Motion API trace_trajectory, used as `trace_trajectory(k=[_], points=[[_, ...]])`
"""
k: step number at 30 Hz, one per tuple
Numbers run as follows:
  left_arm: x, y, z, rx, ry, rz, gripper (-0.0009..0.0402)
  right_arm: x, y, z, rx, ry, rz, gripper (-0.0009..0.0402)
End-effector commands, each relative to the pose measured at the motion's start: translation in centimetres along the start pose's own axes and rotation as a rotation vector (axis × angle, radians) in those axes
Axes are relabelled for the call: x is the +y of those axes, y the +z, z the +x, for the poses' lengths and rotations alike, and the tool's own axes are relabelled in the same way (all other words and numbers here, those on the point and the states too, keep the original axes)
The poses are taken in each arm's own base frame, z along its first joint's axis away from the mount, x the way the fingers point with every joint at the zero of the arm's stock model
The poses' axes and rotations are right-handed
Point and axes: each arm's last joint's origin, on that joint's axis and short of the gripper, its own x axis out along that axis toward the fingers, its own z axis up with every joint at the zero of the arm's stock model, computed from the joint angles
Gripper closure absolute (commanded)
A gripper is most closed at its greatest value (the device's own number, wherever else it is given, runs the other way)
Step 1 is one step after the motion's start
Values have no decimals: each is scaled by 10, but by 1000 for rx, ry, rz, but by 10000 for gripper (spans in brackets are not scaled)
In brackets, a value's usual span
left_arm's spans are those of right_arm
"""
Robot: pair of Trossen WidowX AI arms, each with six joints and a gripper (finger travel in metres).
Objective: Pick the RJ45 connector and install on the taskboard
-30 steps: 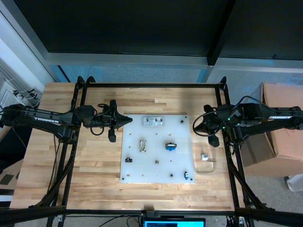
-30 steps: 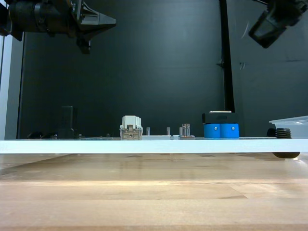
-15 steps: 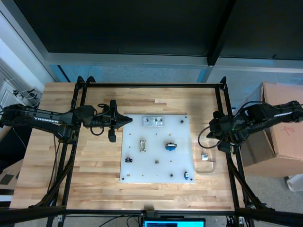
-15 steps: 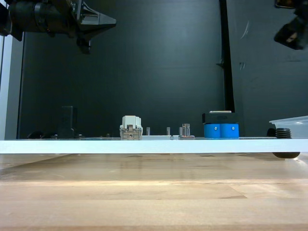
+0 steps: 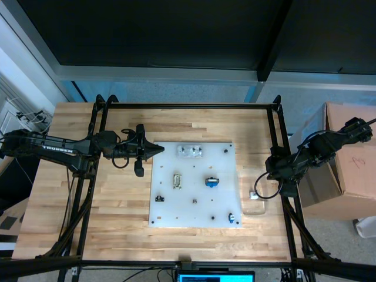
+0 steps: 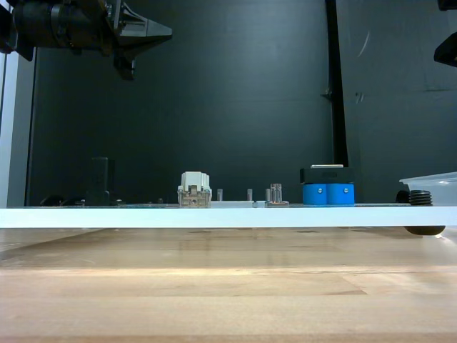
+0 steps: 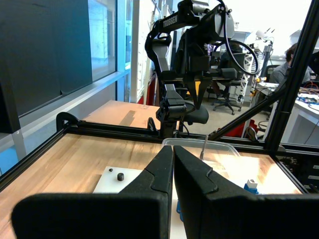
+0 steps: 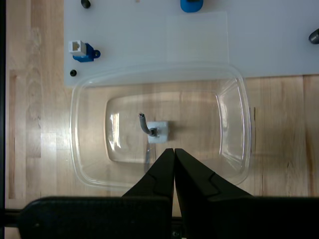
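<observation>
Clear tray (image 8: 234,124) holds the RJ45 connector (image 8: 157,132), lying free.
We see right gripper (image 8: 174,151) closed above it, at taskboard's (image 5: 191,167) 3 o'clock; left gripper (image 7: 173,149) closed at 10 o'clock.

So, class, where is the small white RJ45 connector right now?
High view: the RJ45 connector lies free in the clear plastic tray right of the white task board, below the right gripper; the left gripper hovers by the board's far-left corner.
</observation>
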Motion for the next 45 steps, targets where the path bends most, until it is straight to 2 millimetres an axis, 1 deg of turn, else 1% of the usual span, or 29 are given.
trace_trajectory(k=[1,8,10,13,19,26,34,45], points=[[0,0,0,0,0,0,393,3,2,4,32,-6,5,379],[0,0,0,0,0,0,393,13,8,19,121,-47,-3,297],[0,0,0,0,0,0,393,17,9,22,136,-53,-15,280],[0,0,0,0,0,0,393,21,10,25,150,-66,-31,267],[0,0,0,0,0,0,393,26,13,35,197,-93,-30,262],[0,0,0,0,0,0,393,32,12,64,233,-114,-41,263],[0,0,0,0,0,0,393,34,9,91,250,-124,-50,263],[0,0,0,0,0,0,393,34,0,121,255,-122,-59,263]])
